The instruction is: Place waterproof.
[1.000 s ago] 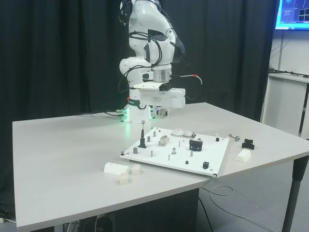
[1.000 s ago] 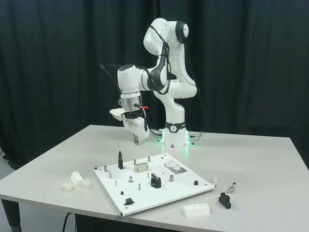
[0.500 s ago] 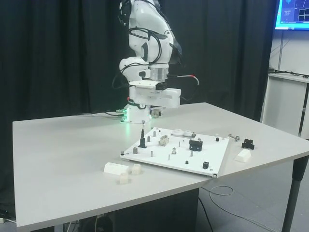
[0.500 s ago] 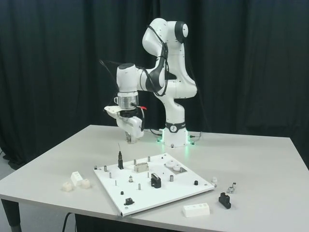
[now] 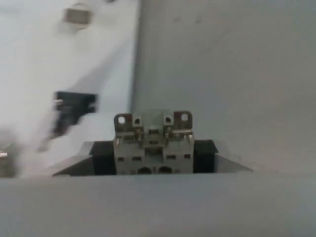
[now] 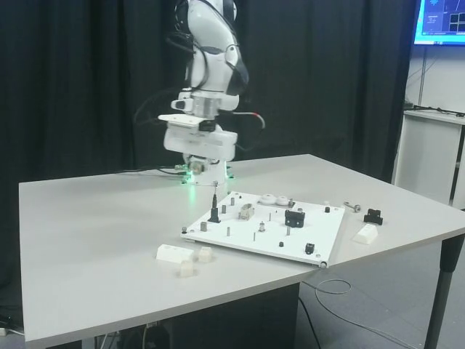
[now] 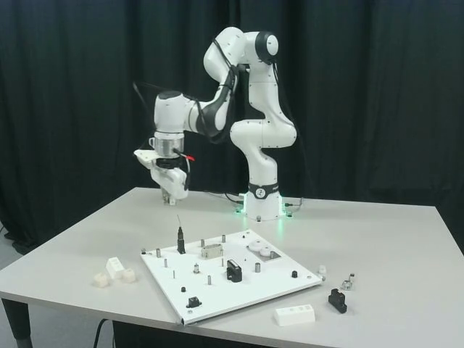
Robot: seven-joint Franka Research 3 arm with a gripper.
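Gripper [image 7: 172,196] hangs above the grey table [image 6: 94,218], off the white board's [image 7: 239,290] far corner, fingers pinching a small grey connector [image 5: 152,143], the waterproof part.

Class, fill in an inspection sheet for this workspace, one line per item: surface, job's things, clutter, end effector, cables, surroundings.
Surface: grey table; a white board lies flat near its front edge.
Job's things: a grey connector part sits at the end effector in the wrist view; the board carries pegs and small black fittings.
Clutter: three white blocks off one side of the board; a white block and a black clip off the other.
End effector: end effector raised above the table behind the board, off its corner.
Cables: a cable loop hangs under the table.
Surroundings: black curtain behind; a screen in the first room view's upper corner.
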